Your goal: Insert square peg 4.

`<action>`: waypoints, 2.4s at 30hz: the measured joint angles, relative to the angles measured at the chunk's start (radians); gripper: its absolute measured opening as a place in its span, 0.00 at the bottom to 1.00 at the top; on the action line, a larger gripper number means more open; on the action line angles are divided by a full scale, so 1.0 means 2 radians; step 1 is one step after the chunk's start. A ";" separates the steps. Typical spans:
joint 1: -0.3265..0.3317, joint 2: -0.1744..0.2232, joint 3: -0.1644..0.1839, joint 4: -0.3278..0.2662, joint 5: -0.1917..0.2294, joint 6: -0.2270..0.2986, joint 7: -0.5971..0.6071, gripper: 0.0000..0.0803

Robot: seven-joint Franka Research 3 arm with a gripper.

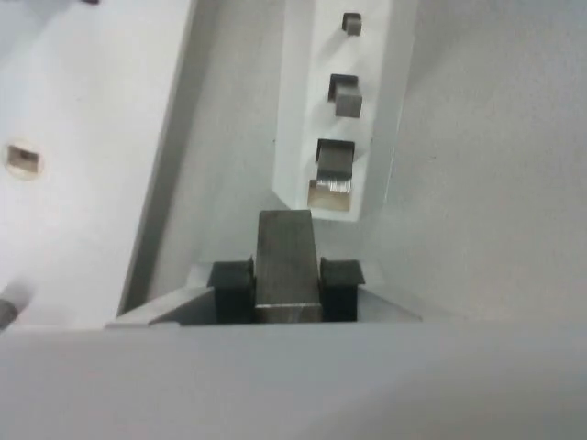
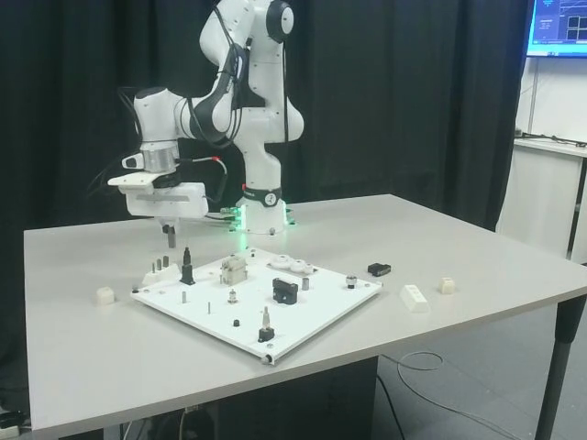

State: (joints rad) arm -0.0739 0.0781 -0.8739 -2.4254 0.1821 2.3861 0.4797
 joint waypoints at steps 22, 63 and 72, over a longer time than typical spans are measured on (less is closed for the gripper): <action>0.002 -0.028 0.002 0.004 -0.053 -0.019 0.055 0.19; 0.002 0.040 0.032 0.121 -0.041 -0.009 0.212 0.19; 0.001 0.123 0.040 0.206 0.018 -0.057 0.203 0.19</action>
State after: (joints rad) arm -0.0710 0.3236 -0.7935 -2.0128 0.2184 2.2712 0.8865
